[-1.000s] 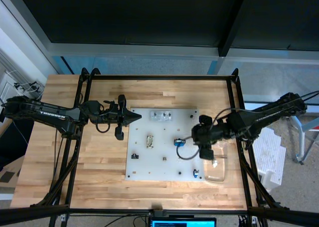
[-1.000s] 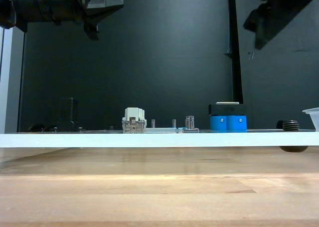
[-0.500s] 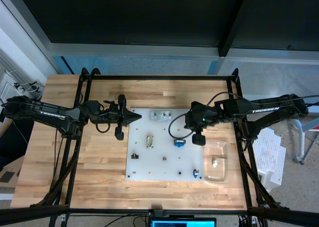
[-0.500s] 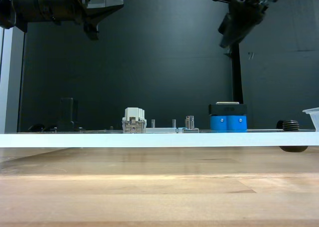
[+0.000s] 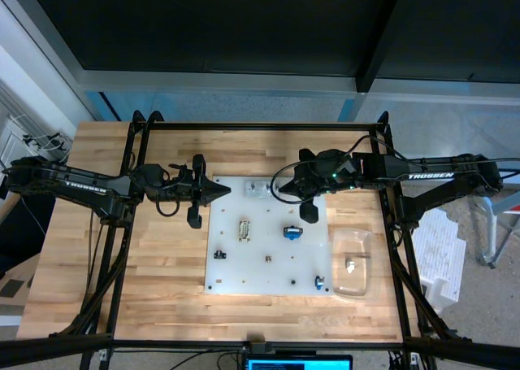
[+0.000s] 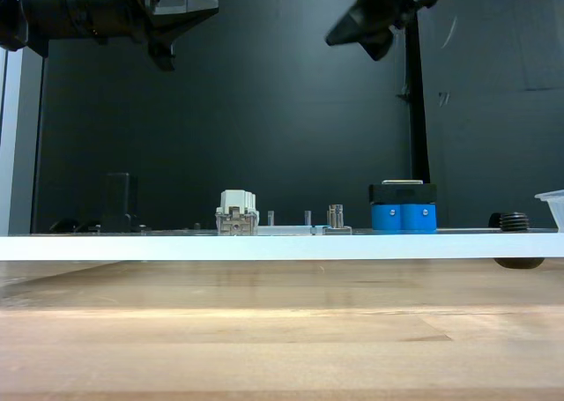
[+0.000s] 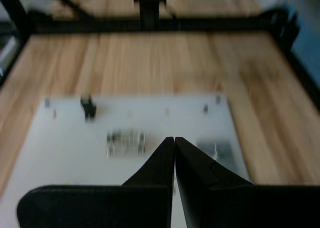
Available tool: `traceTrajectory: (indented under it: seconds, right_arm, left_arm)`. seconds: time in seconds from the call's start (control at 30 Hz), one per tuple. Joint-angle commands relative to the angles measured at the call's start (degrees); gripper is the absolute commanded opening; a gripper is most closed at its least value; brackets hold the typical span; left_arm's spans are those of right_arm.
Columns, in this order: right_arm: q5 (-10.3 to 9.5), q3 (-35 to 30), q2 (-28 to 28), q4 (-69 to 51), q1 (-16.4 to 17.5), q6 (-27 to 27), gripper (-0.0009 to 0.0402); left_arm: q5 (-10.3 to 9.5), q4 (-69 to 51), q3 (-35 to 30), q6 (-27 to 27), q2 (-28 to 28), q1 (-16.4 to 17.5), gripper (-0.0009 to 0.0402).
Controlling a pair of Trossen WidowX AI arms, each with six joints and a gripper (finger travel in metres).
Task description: Pick the RJ45 connector and install on taskboard
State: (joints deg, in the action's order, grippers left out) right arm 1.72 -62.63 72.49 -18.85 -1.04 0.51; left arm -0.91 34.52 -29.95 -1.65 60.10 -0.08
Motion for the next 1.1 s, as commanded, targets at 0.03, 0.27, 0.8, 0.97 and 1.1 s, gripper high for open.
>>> traceTrajectory:
  seconds: [0.03,0.27,0.8,0.97,1.1]
  right_arm:
    - [-0.02,2.1,-0.2,7.1,0.0,0.0,0.0]
    - [-1.18,5.0,-1.1,15.6,-0.1,-1.4,0.0]
    - [-1.97,17.6,-5.0,38.3,-1.2,0.3,0.0]
    - [-1.9,21.1,-5.6,44.0,-1.2,1.6,0.0]
    - [-1.97,22.9,-5.7,47.0,-1.2,3.8,0.0]
  left_arm:
    - [0.02,0.0,0.0,0.0,0.0,0.0,0.0]
    - [0.02,0.0,0.0,0.0,0.0,0.0,0.0]
    - [0.02,0.0,0.0,0.0,0.0,0.0,0.0]
    - [0.02,0.0,0.0,0.0,0.0,0.0,0.0]
    - [0.02,0.0,0.0,0.0,0.0,0.0,0.0]
